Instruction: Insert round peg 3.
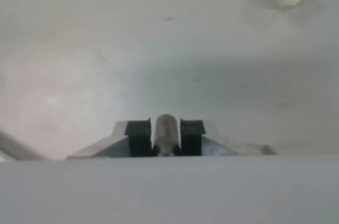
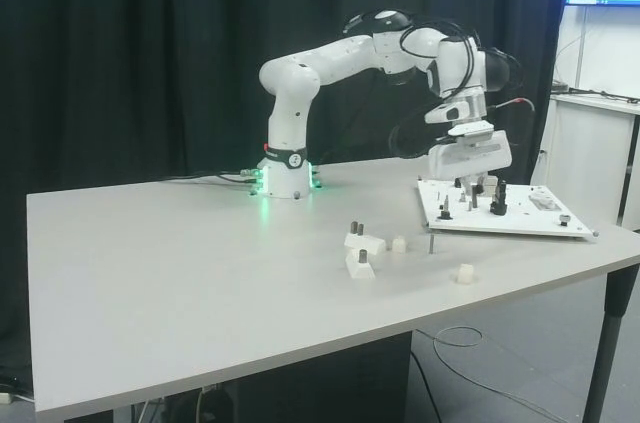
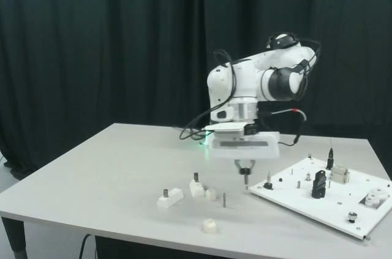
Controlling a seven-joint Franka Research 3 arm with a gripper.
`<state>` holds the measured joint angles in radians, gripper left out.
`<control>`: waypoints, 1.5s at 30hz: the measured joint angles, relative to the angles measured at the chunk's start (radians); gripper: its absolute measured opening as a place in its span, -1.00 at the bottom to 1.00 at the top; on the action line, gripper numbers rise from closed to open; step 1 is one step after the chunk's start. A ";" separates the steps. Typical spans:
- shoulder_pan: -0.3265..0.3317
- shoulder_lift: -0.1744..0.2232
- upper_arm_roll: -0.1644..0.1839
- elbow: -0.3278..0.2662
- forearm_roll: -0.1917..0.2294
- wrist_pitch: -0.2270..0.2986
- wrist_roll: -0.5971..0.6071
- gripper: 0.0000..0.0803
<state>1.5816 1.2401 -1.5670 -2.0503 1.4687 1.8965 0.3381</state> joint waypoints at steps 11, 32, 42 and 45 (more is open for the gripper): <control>0.087 -0.015 -0.025 0.049 -0.063 -0.007 0.071 -0.72; 0.259 -0.036 -0.080 0.164 -0.216 -0.118 0.271 -0.72; 0.309 -0.036 -0.085 0.241 -0.290 -0.168 0.372 -0.72; 0.323 -0.036 -0.088 0.258 -0.306 -0.180 0.393 -0.72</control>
